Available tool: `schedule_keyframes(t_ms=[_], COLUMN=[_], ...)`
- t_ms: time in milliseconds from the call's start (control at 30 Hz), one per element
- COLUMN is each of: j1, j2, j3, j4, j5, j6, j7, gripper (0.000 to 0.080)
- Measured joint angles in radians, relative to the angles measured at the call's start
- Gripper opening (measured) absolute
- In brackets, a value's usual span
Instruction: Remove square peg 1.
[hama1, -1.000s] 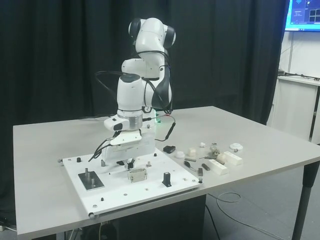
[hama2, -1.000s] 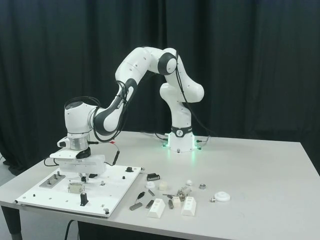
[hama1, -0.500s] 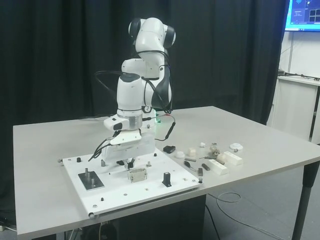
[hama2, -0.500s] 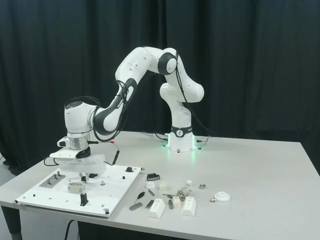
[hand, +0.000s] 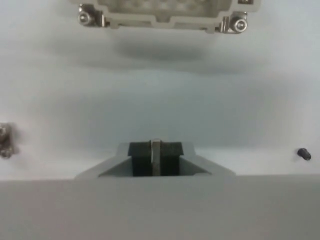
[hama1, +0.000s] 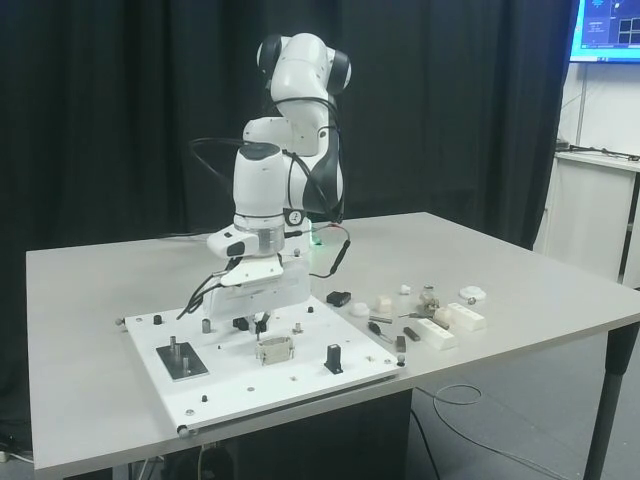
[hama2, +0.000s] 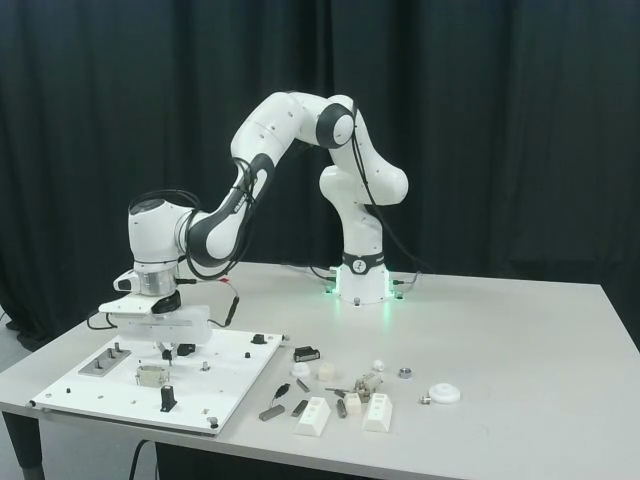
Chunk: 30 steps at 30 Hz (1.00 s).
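1. I read the step in hand as the lift-out: the gripper (hama1: 259, 320) hangs just above the white board (hama1: 300, 385), near the middle of its back half, with square peg 1 (hand: 156, 159) in its grip.
2. In the wrist view the black fingers (hand: 141, 160) are clamped on the peg — a slim grey metal bar, flat-sided, standing upright between the pads.
3. From the room views I cannot tell whether the peg's lower end is free of its hole; it is too small there.
4. Next, as I judge it, a straight vertical pull is called for until the peg is plainly clear, then a carry toward the bare grey surface (hama2: 520, 340) beside the board.
5. Just in front of the gripper, toward the board's front edge, sits a metal connector housing (hama1: 274, 350) — ribbed face, screw at each corner.
6. The board is smooth and matte; a small black screw (hand: 303, 154) lies on it.
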Motion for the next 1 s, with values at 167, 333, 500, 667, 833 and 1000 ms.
schedule_keyframes(t_ms=[167, 333, 500, 667, 833, 1000], j1=[0.011, 0.025, 0.043, 0.061, 0.077, 0.084], j2=[-0.003, -0.009, -0.026, -0.049, -0.064, -0.069], j3=[-0.011, -0.026, -0.047, -0.07, -0.089, -0.1], j4=[0.0, 0.001, 0.001, 0.001, 0.001, 0.001], j5=[0.0, 0.0, -0.001, -0.002, -0.002, -0.002], j6=[-0.005, -0.016, -0.038, -0.074, -0.096, -0.104], j7=[-0.001, -0.001, -0.001, -0.001, -0.001, -0.001], gripper=[0.0031, 0.0031, 0.0031, 0.0031, 0.0031, 0.0031])
